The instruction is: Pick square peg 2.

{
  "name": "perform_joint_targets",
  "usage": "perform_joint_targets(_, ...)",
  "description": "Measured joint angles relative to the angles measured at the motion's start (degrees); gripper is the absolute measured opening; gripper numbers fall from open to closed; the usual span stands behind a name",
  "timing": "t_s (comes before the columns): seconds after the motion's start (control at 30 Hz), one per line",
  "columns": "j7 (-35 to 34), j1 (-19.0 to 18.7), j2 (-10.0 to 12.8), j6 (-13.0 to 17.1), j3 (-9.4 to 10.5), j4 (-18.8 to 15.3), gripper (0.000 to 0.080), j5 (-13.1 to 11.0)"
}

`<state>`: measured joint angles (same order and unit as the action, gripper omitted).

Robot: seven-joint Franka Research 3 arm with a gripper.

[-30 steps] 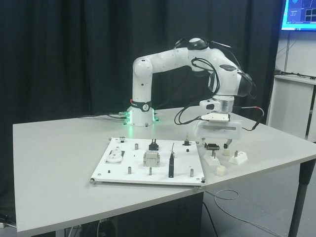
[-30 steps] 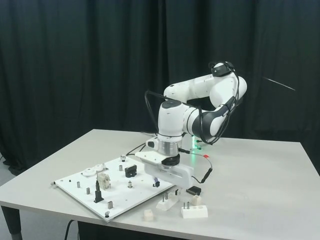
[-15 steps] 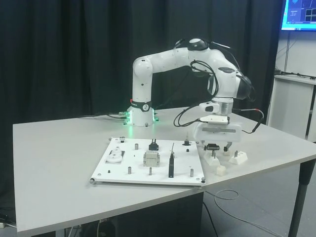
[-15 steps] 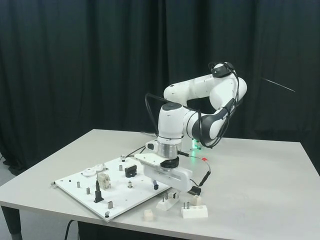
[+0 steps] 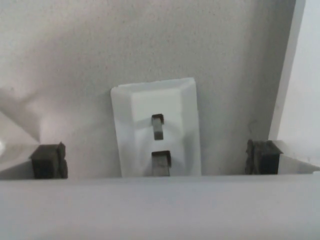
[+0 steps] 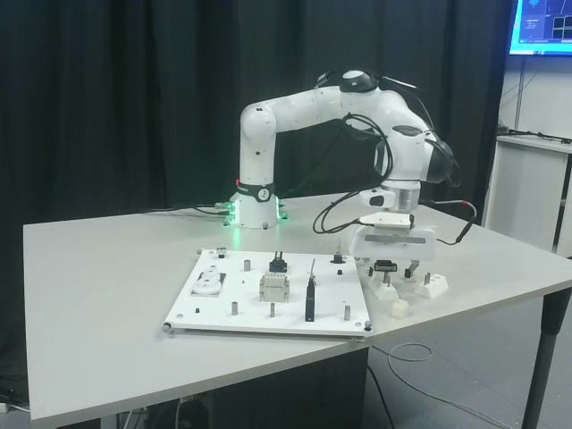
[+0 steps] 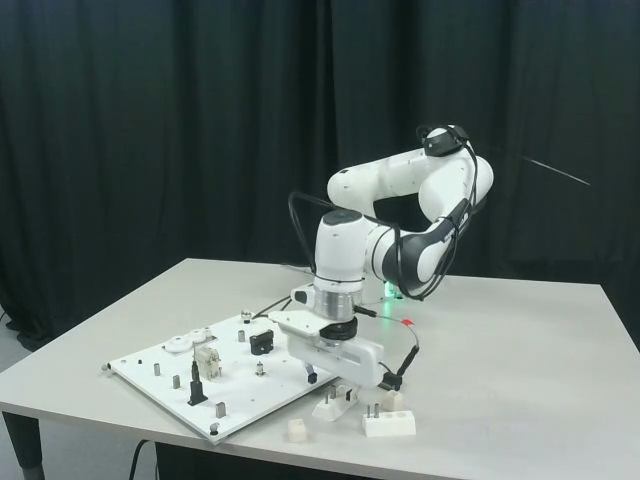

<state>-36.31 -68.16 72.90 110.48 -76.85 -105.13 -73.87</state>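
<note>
The white arm [image 6: 313, 103] is bent over the right side of the grey worktop [image 6: 98, 277], with the pincer [image 6: 390, 268] down low, right over a small white holder block [image 5: 156, 127] that sits on the worktop just off the edge of the white board [image 6: 268, 290]. In the wrist view the pincer [image 5: 155, 159] is spread wide: you can see one black fingertip [image 5: 48, 161] on one side and the other on the far side, both well clear of the block and not touching it, so it's released and holding nothing. The block has two small grey square pegs standing in it, one behind the other; the one nearer the camera, which I take for square peg 2 [image 5: 160, 163], sits pretty much midway between the fingertips, the other peg [image 5: 157, 126] a bit further along the same block. From the second room view the same holder block [image 7: 335, 402] is just beside the board's corner, with another white block [image 7: 388, 424] holding pins next to it and a little white cube [image 7: 296, 430] near the worktop's front edge. The board carries a bunch of small black and grey fixtures, none of them near the pincer [image 7: 328, 384].
</note>
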Motion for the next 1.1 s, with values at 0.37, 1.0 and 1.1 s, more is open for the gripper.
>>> perform_joint_targets(0.37,-0.41,0.12,0.01,0.52,0.81,-0.26,0.08,-0.01)
perform_joint_targets(1.0,0.68,0.14,0.01,0.57,0.94,-0.58,0.0312,-0.01)
perform_joint_targets(1.1,0.84,0.16,0.01,0.64,0.94,-0.58,0.0139,-0.01)
